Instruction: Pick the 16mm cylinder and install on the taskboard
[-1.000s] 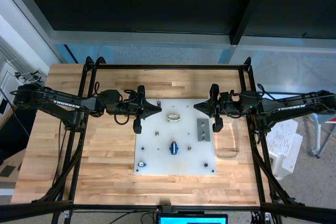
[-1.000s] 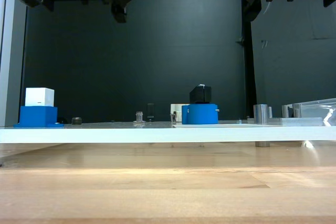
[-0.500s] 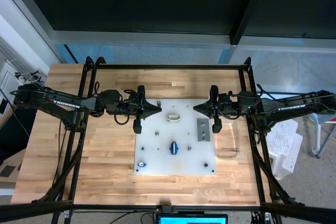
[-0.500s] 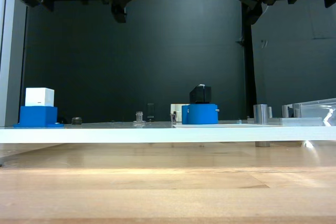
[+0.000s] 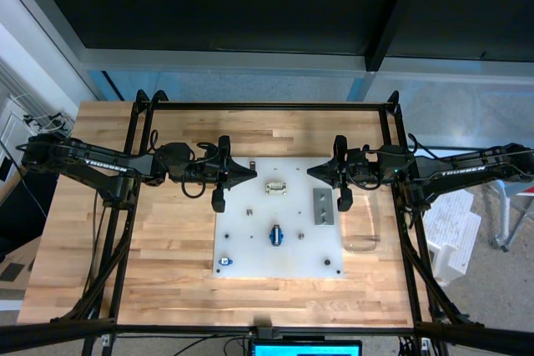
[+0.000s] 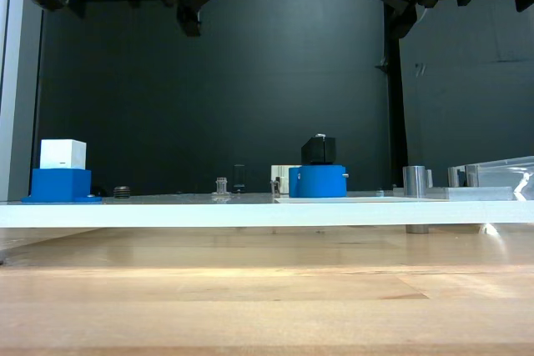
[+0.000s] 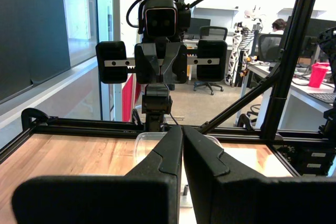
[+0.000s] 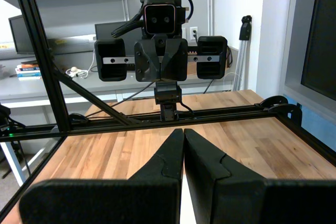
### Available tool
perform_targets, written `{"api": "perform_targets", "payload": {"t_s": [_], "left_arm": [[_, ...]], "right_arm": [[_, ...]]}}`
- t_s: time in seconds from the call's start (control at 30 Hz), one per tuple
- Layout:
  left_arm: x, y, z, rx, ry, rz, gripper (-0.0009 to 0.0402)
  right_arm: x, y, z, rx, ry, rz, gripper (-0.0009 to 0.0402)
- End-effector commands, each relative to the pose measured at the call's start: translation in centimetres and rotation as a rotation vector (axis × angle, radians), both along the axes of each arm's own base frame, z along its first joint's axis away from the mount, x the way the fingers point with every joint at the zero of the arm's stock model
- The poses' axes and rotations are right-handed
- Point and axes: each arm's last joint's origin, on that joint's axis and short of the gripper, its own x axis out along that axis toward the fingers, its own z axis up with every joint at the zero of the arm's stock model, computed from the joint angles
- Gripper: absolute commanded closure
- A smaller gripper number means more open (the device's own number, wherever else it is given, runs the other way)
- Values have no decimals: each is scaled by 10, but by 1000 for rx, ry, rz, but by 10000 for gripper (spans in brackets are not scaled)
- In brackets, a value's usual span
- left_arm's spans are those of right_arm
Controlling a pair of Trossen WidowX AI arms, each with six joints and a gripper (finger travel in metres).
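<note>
The taskboard (image 5: 250,243) is a white square board lying mid-table; in the low view it is a white edge (image 6: 209,213). The 16mm cylinder (image 5: 300,237) is a small silver peg standing upright on the board, just right of the blue connector (image 5: 275,235); it also shows in the low view (image 6: 415,181). My left gripper (image 5: 253,172) hovers high over the board's far left edge, shut and holding nothing (image 7: 182,145). My right gripper (image 5: 309,171) hovers opposite it over the far right part, likewise shut and holding nothing (image 8: 183,145). Both are well above and behind the cylinder.
A grey metal block (image 5: 323,206) and a beige connector (image 5: 274,187) sit on the board. A blue-and-white part (image 5: 224,263) stands at its near left corner. A clear plastic tray (image 5: 363,223) lies right of the board. Black frame rails (image 5: 267,107) ring the table.
The right gripper has shifted very slightly to the left and tilted a touch. The left arm and the things on the board have not moved.
</note>
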Motion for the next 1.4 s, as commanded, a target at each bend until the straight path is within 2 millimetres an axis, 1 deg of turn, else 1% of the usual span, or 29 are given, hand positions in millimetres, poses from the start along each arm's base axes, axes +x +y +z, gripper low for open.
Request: {"api": "perform_targets", "payload": {"t_s": [0.03,1.4], "left_arm": [[0,0,0,0,0,0,393],[0,0,0,0,0,0,393]], "right_arm": [[0,0,0,1,0,-2,393],[0,0,-2,0,19,-2,393]]}}
